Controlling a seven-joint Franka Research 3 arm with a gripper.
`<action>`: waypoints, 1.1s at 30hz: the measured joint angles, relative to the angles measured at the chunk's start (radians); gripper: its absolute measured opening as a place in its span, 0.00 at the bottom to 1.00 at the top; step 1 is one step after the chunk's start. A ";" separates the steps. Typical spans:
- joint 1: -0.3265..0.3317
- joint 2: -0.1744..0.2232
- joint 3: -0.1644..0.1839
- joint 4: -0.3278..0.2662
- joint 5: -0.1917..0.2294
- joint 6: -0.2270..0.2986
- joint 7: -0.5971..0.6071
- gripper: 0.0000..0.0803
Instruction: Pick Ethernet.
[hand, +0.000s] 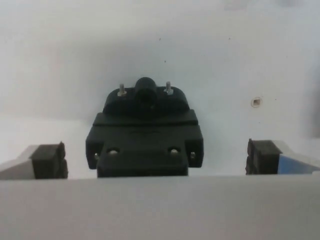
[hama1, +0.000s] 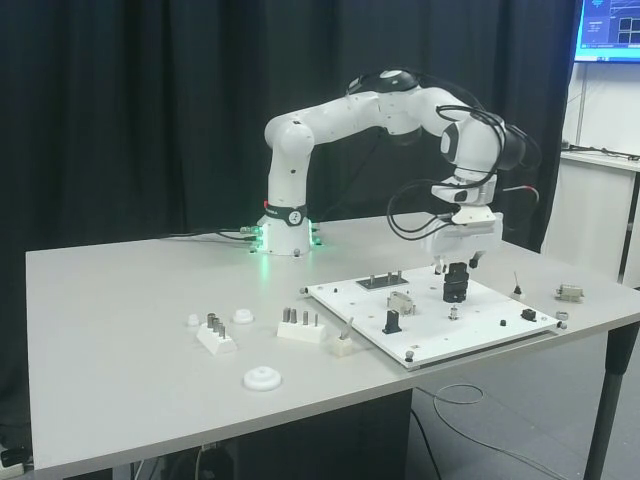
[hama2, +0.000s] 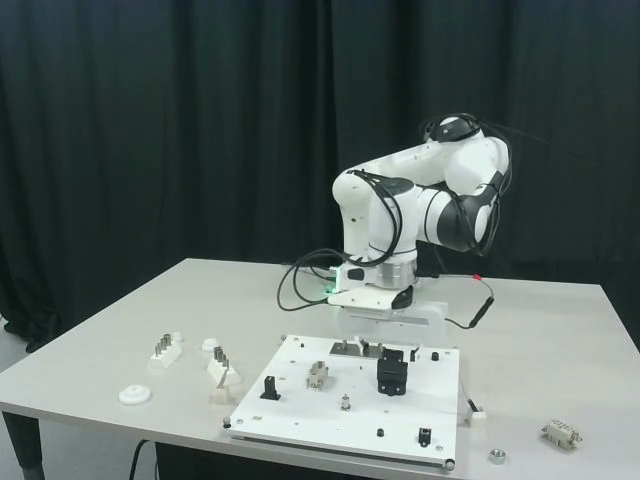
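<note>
A black Ethernet connector block (hand: 144, 135) stands upright on the white board (hand: 225, 65), with two small metal pins on its top. My gripper (hand: 155, 159) hangs just above it, open, with one black pad (hand: 49, 160) on each side, well clear of the block. In the first room view the gripper (hama1: 457, 262) is over the block (hama1: 456, 284) near the board's middle. The second room view shows the block (hama2: 391, 372) below the gripper (hama2: 390, 342).
The white board (hama1: 440, 345) also carries a black bracket (hama1: 392, 320), a metal connector (hama1: 402, 302) and small pegs. Two white pin blocks (hama1: 215, 333) and a white gear (hama1: 262, 378) lie to its left. A grey connector (hama1: 571, 292) lies on the table to the right.
</note>
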 joint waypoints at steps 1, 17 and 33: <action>-0.001 0.000 -0.002 0.000 0.000 -0.002 -0.001 1.00; -0.004 -0.005 -0.025 0.000 0.000 -0.028 -0.005 1.00; -0.004 -0.007 -0.073 0.006 0.000 -0.081 -0.022 1.00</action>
